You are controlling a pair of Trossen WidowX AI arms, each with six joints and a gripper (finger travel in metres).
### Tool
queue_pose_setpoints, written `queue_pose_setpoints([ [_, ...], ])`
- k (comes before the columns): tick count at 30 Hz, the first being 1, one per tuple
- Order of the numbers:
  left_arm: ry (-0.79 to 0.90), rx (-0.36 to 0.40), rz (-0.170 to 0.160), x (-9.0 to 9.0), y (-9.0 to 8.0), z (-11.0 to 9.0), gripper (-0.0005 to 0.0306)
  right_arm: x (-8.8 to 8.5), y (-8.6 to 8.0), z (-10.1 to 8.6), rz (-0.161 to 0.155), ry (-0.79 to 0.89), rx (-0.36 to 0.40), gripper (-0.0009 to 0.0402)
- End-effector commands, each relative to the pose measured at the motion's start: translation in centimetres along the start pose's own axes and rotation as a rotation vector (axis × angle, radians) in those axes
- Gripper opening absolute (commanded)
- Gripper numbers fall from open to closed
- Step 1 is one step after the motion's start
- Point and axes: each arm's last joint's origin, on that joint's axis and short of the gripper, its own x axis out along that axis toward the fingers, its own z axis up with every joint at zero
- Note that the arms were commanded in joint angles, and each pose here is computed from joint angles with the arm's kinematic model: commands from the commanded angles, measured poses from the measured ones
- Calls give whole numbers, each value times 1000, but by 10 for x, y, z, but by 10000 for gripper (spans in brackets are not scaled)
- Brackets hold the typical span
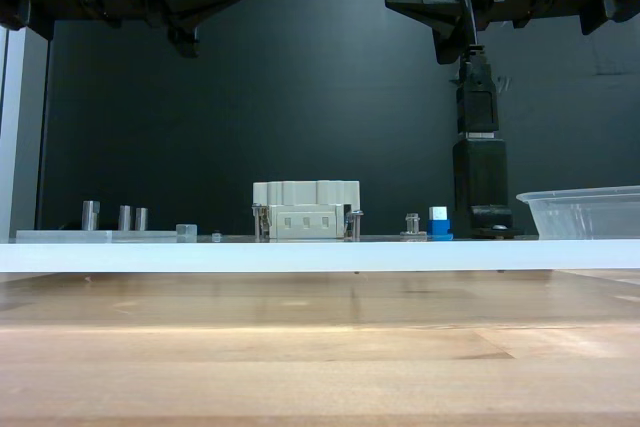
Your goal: Remove the USB connector from the USB hub and place in the container
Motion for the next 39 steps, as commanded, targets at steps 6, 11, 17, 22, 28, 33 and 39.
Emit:
queue_pose_setpoints([
  [6, 0, 0, 0, 0, 0, 0, 1, 0, 0, 0, 0, 0, 0, 0],
  [11, 0, 0, 0, 0, 0, 0, 1, 0, 0, 0, 0, 0, 1, 0],
  [17, 0, 0, 0, 0, 0, 0, 1, 0, 0, -1, -3, 22, 6, 0],
  [22, 0, 0, 0, 0, 0, 0, 1, 5, 1, 10, -18, 148, 27, 0],
  [28, 0, 0, 0, 0, 0, 0, 1, 5, 3, 28, -65, 299, 52, 0],
  [33, 0, 0, 0, 0, 0, 0, 1, 0, 8, 39, -63, 456, 39, 0],
  [39, 0, 0, 0, 0, 0, 0, 1, -10, 18, 46, -64, 613, 18, 0],
])
